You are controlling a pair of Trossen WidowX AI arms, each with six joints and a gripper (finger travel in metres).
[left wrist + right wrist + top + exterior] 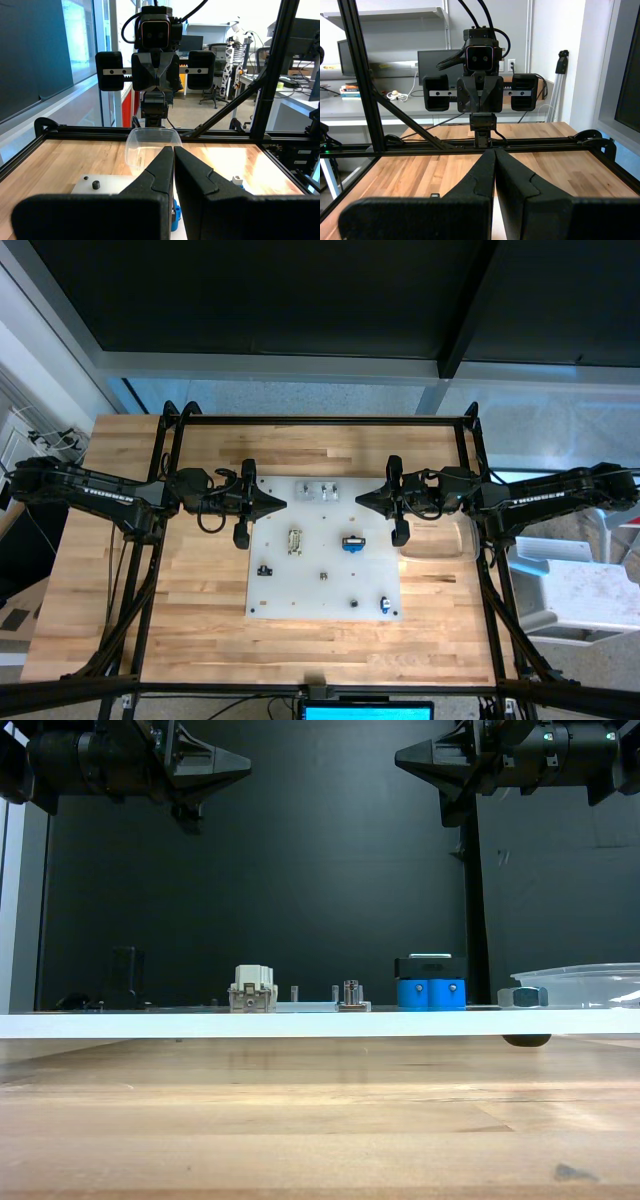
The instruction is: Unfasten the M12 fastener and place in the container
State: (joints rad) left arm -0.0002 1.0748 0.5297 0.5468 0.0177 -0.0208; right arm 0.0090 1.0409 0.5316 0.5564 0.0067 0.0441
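— Fastener position first: where does it sit?

— The M12 fastener (pixel 354 602) (pixel 522 996) is on its stud, close to the near right edge of the white board (pixel 300 585). In the low view it shows as a silver hex nut, right down at board level.

— Inside the container, then?

— No. The container (pixel 455 552) (pixel 590 982) (pixel 135 150) lies on the tabletop (pixel 180 580), just beside the board's right edge and farther back than the fastener. The low view merely lines the two up, with the nut standing in front of the clear wall.

— What is around the nut?

— A blue-and-white part (pixel 384 603) lies just to its right. A small silver post (pixel 325 576) (pixel 351 993) stands to its left, nearer mid-board, and the blue connector block (pixel 351 543) (pixel 430 992) sits farther back.

— And the arms?

— The left end effector (pixel 281 504) (pixel 245 762) (pixel 173 149) hovers high above the board's far left part, its tip pointing right. It is clenched, its fingers (pixel 157 170) pressed together along a thin seam. The right end effector (pixel 360 502) (pixel 400 760) (pixel 495 151) mirrors it above the far right part, its body over the container. It is clenched too, with its fingers (pixel 480 175) closed against each other. The two tips face one another with a gap between them, and both are well apart from the fastener.
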